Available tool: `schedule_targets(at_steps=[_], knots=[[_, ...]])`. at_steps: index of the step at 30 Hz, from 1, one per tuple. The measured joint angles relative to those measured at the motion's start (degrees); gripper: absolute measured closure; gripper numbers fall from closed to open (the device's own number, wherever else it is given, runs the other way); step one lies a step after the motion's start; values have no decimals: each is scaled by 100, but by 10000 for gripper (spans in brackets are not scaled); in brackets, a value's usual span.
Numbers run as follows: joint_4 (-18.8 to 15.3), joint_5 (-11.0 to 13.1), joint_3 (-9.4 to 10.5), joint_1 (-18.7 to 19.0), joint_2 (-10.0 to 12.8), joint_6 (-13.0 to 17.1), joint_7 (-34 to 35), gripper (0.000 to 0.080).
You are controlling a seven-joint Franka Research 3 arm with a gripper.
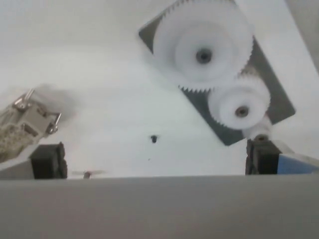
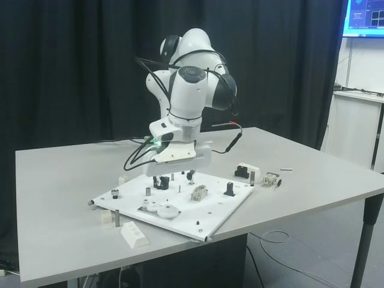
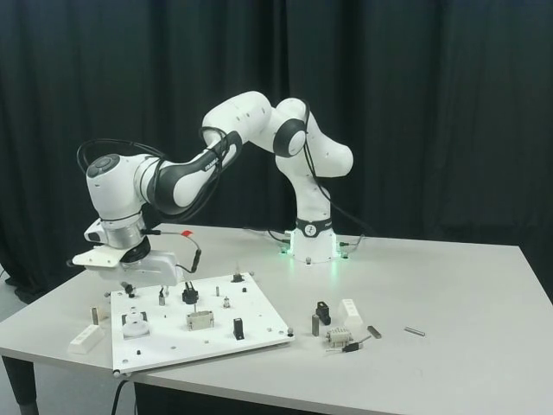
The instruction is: Remove large gear.
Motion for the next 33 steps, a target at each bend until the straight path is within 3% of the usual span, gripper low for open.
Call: schedule_targets(at_steps=[13, 33], knots=[[-621, -127, 2, 145, -310, 158, 108, 3], [-1719, -162, 14, 274, -755, 1425, 84, 3]])
